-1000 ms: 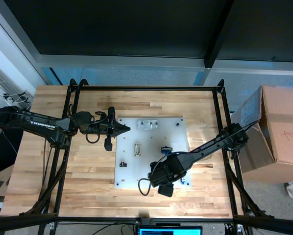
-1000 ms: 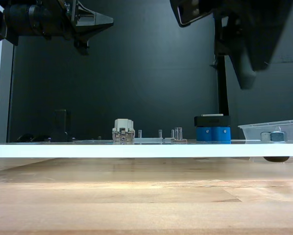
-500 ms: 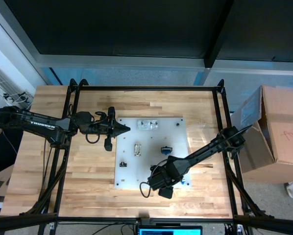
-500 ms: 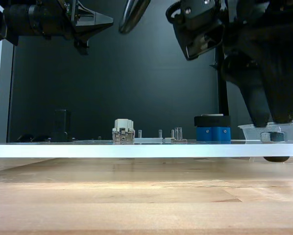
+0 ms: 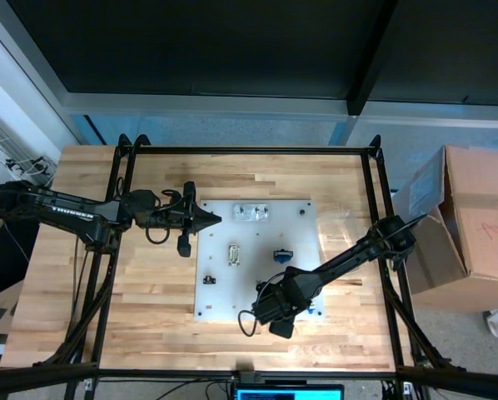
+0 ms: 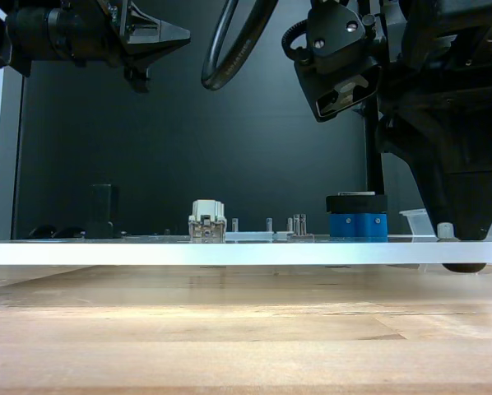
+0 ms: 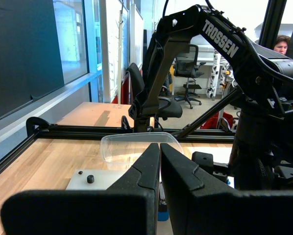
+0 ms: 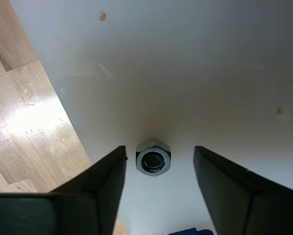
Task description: Unfasten the M12 nut and place it in the container
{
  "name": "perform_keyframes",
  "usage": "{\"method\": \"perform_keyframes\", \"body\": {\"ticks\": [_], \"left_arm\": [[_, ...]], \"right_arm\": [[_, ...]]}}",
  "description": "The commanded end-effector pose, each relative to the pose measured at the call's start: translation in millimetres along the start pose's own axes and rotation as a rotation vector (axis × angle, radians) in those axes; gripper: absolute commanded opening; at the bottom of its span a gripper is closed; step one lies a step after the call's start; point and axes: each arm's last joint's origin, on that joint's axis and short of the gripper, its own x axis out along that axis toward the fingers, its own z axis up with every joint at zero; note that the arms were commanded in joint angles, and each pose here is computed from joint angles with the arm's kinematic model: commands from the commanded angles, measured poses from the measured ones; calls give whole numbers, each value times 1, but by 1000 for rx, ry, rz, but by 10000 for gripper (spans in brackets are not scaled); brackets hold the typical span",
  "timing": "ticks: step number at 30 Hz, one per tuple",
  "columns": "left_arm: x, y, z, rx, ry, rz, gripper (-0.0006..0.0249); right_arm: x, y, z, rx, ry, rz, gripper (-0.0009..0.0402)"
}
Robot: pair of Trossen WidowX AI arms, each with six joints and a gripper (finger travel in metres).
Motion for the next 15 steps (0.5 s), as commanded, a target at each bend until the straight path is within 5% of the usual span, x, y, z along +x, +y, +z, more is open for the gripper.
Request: {"method": "perform_keyframes", "body": {"ticks": [1, 15], "left_arm": [[0, 0, 0, 0, 0, 0, 0], [0, 0, 0, 0, 0, 0, 0]], "right_arm": [[0, 0, 0, -2, 1, -1, 130], [0, 1, -1, -172, -3, 3, 0]]}}
